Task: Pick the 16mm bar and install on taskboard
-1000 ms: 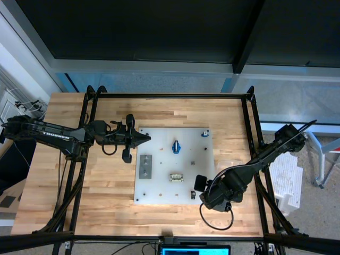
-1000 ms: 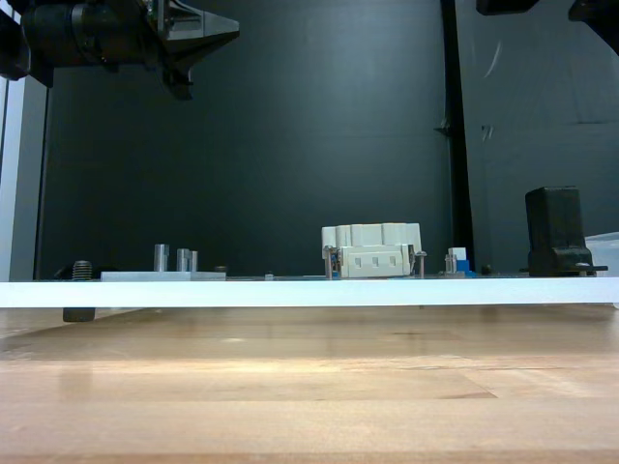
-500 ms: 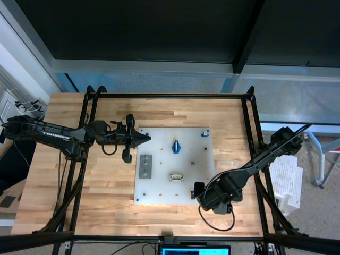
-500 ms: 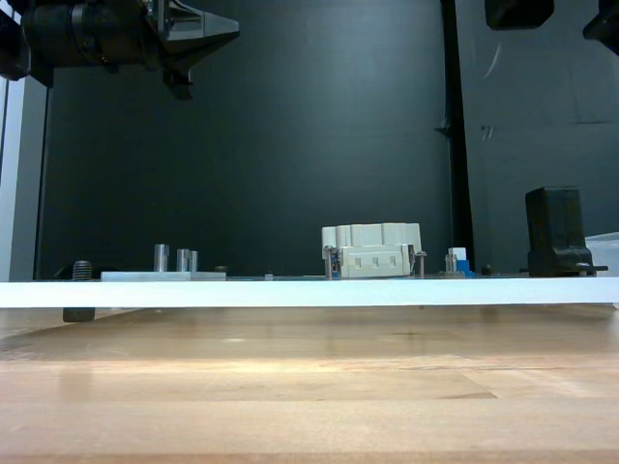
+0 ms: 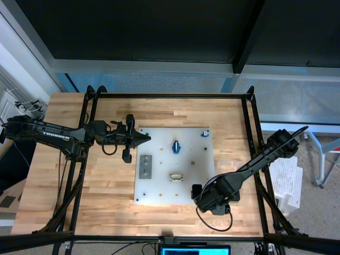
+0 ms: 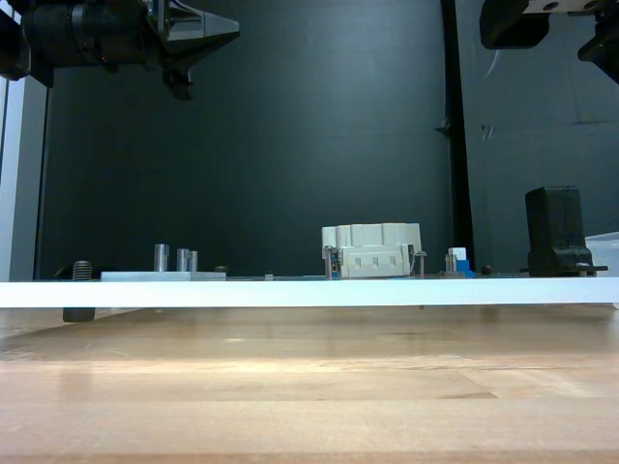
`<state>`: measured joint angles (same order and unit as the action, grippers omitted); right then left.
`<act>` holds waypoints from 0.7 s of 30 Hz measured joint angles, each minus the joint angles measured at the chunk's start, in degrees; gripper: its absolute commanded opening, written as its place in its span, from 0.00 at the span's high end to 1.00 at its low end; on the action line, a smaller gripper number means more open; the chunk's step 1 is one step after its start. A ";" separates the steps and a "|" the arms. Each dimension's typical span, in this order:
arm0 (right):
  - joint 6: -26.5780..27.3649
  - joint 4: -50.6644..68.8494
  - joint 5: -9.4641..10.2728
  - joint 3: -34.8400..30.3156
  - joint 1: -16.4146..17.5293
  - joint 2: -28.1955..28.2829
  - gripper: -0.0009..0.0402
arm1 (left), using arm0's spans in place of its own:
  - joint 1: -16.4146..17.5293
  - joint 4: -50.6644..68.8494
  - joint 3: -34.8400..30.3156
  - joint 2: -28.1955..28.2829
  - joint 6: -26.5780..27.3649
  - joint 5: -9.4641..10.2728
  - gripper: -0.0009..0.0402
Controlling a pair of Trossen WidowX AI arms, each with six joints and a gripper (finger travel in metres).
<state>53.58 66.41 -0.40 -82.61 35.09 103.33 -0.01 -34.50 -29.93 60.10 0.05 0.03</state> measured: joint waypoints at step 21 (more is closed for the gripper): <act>1.22 -4.50 1.88 4.26 -0.98 -0.17 0.98 | 0.00 -0.02 0.00 0.00 0.00 -0.02 0.98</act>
